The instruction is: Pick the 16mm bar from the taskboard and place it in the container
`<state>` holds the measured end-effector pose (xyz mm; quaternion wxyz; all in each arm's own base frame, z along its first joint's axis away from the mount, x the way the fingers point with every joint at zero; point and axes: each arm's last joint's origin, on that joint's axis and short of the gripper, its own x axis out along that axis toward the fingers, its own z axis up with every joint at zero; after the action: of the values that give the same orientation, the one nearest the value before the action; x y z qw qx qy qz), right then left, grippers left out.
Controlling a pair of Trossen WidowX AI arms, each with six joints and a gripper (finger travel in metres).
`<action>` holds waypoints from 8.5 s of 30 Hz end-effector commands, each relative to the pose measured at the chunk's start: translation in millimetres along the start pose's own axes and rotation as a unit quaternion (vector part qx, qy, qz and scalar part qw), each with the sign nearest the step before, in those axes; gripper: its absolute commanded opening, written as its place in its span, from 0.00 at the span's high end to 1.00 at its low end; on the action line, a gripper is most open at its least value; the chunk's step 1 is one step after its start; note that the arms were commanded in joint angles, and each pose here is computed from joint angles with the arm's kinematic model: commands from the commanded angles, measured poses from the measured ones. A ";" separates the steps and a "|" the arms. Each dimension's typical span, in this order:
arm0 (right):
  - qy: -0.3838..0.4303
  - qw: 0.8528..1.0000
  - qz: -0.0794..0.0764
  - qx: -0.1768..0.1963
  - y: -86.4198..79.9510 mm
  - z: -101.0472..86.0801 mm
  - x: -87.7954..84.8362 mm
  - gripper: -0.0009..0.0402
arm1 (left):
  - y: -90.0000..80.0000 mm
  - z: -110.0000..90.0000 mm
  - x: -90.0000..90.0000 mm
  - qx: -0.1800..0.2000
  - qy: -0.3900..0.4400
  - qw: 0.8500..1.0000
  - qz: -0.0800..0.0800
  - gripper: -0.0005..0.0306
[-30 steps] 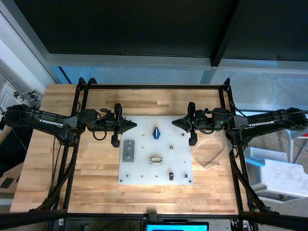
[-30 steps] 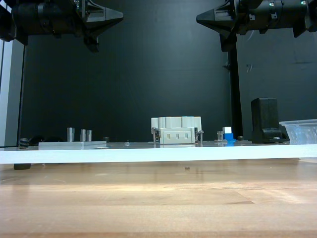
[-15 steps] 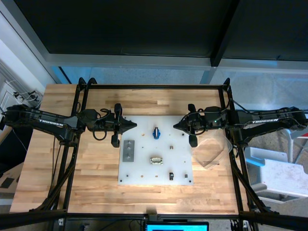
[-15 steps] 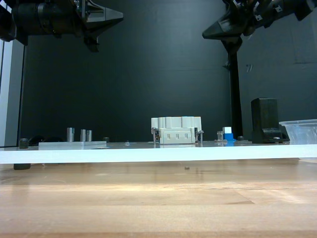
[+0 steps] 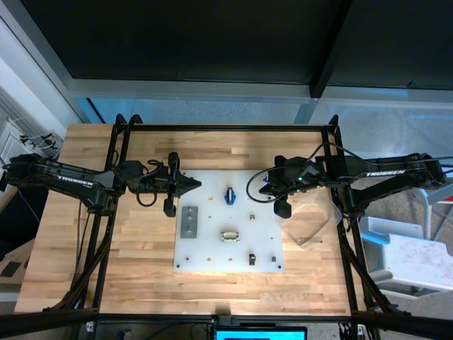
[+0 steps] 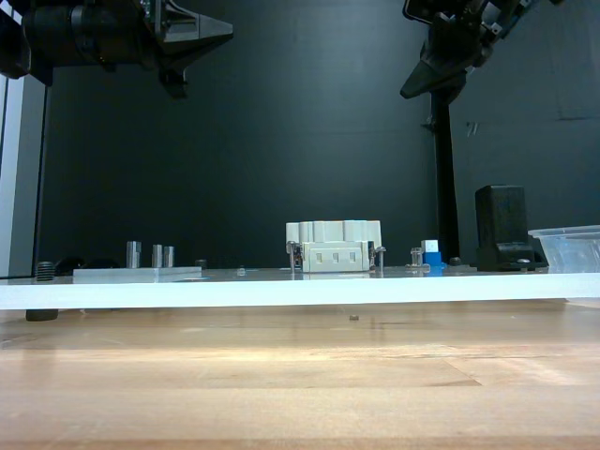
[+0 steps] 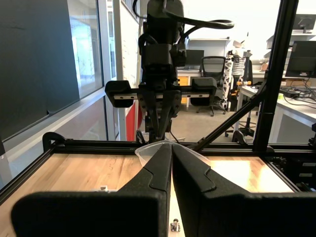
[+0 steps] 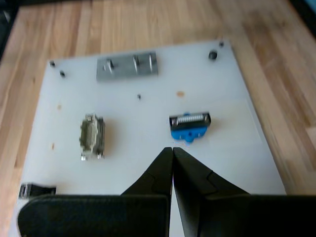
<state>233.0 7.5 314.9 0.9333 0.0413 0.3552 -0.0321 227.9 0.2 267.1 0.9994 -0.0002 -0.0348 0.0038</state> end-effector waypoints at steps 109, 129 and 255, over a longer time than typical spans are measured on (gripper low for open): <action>0.303 0.953 0.014 -0.015 170.4 -49.0 71.3 0.38 | 0.1 0.1 0.0 0.000 0.000 1.000 0.000 0.98; 0.316 0.948 0.009 -0.039 170.0 -69.7 89.8 0.37 | 0.1 0.1 0.0 0.000 0.000 1.000 0.000 0.98; 0.266 0.958 -0.052 0.097 92.3 -84.6 12.2 0.96 | 0.1 0.1 0.0 0.000 0.000 1.000 0.000 0.98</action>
<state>197.2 110.1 250.3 0.7948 0.1175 0.5870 -0.0990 227.9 0.2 267.3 0.9994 -0.0002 -0.0352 0.0040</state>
